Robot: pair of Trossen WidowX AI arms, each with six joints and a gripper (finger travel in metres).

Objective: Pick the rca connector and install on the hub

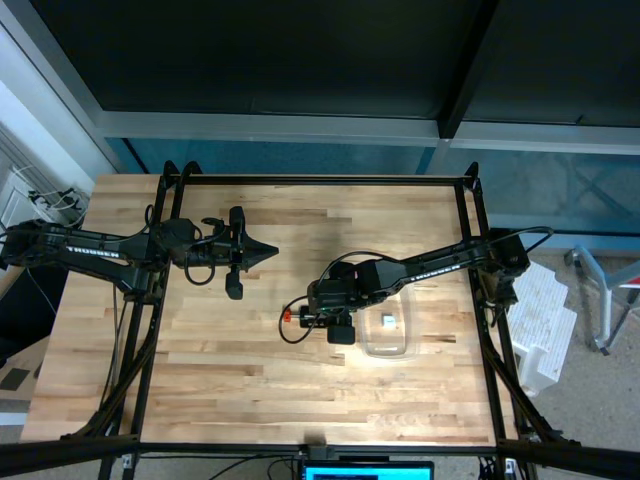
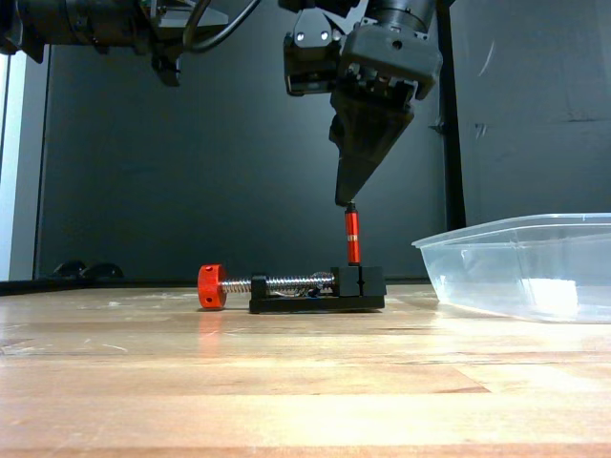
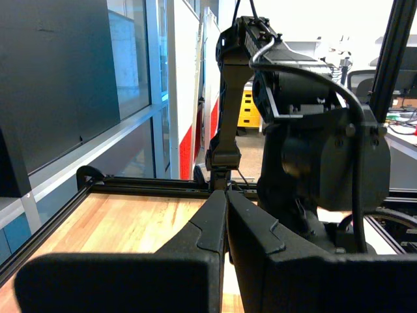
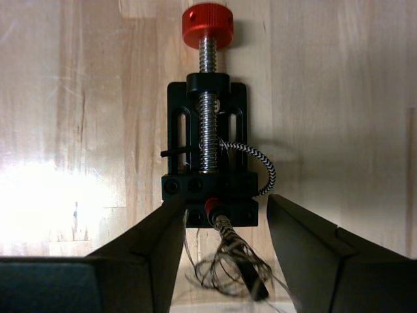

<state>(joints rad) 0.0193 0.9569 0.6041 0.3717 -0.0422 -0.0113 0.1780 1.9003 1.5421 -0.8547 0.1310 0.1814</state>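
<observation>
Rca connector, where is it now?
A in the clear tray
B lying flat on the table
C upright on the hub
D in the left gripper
C: the rca connector stands upright on the hub, with the open right gripper just above it. The left gripper is shut and parked at the left.

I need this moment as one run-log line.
right gripper: open, over small black rectangular hub | thin red rca connector: upright in hub | left gripper: shut, parked left
</observation>
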